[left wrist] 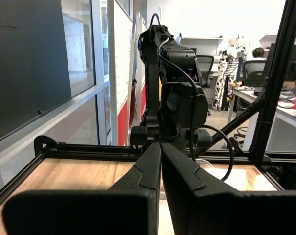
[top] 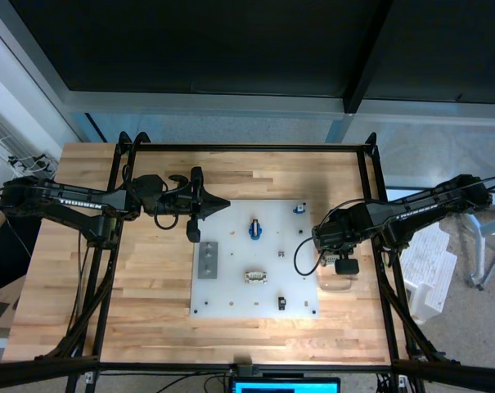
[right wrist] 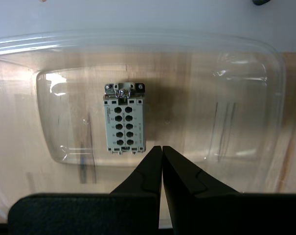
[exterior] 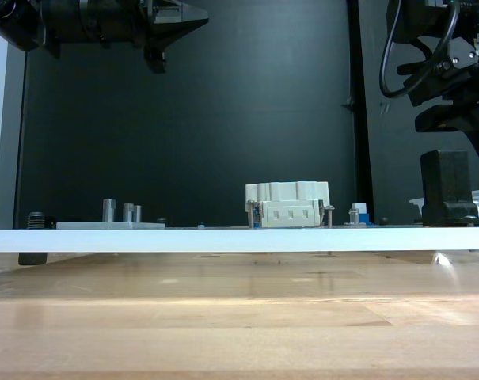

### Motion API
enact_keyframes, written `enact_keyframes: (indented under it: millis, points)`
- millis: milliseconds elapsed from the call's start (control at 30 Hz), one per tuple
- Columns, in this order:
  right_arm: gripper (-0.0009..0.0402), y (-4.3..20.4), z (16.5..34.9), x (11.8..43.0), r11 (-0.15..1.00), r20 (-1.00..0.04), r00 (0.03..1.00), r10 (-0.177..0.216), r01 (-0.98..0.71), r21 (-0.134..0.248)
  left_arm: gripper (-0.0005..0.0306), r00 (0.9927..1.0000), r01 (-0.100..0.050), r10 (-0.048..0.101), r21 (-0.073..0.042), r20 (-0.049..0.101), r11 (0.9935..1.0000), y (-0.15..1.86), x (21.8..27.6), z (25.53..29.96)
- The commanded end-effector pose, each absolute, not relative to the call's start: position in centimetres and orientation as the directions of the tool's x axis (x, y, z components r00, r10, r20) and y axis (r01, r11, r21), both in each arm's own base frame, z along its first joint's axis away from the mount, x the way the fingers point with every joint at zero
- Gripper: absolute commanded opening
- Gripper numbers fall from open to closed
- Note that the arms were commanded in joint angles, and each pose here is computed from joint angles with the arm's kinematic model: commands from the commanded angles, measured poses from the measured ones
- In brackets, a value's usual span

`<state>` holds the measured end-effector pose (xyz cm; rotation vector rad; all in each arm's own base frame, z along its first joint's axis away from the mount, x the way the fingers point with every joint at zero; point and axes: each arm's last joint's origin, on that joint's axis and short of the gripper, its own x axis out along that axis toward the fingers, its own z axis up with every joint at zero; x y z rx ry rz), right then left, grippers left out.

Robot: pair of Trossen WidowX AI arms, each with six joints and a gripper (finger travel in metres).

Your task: Pick the HAN10E connector and install on the hub

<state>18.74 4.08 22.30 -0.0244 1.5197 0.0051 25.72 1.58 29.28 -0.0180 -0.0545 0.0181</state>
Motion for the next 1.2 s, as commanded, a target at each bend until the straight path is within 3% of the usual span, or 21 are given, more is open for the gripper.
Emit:
enact_keyframes:
  millis: [33, 733, 900, 1200]
  points:
    - [0.0, 4.2, 21.8, 18.8, 1.0, -0.998, 0.058, 0.014, -0.023, 0.013, 0.0, 0.9983, -0.018, 0.019, -0.018, 0.055, 0.99967, 1.59, 25.72, 29.3]
    - [0.0007, 4.3, 18.3, 17.7, 1.0, -0.999, 0.038, 0.011, -0.027, 0.01, 0.0, 0.9983, -0.018, 0.019, -0.018, 0.055, 0.99967, 1.59, 25.72, 29.3]
    - [0.0058, 4.4, 18.1, 17.8, 0.999, -0.998, 0.046, 0.034, -0.033, 0.032, 0.0, 0.9983, -0.018, 0.019, -0.018, 0.055, 0.99967, 1.59, 25.72, 29.3]
    - [0.0204, 4.5, 18.1, 17.9, 0.999, -0.997, 0.062, 0.049, -0.018, 0.048, 0.0, 0.9983, -0.018, 0.019, -0.018, 0.055, 0.99967, 1.59, 25.72, 29.3]
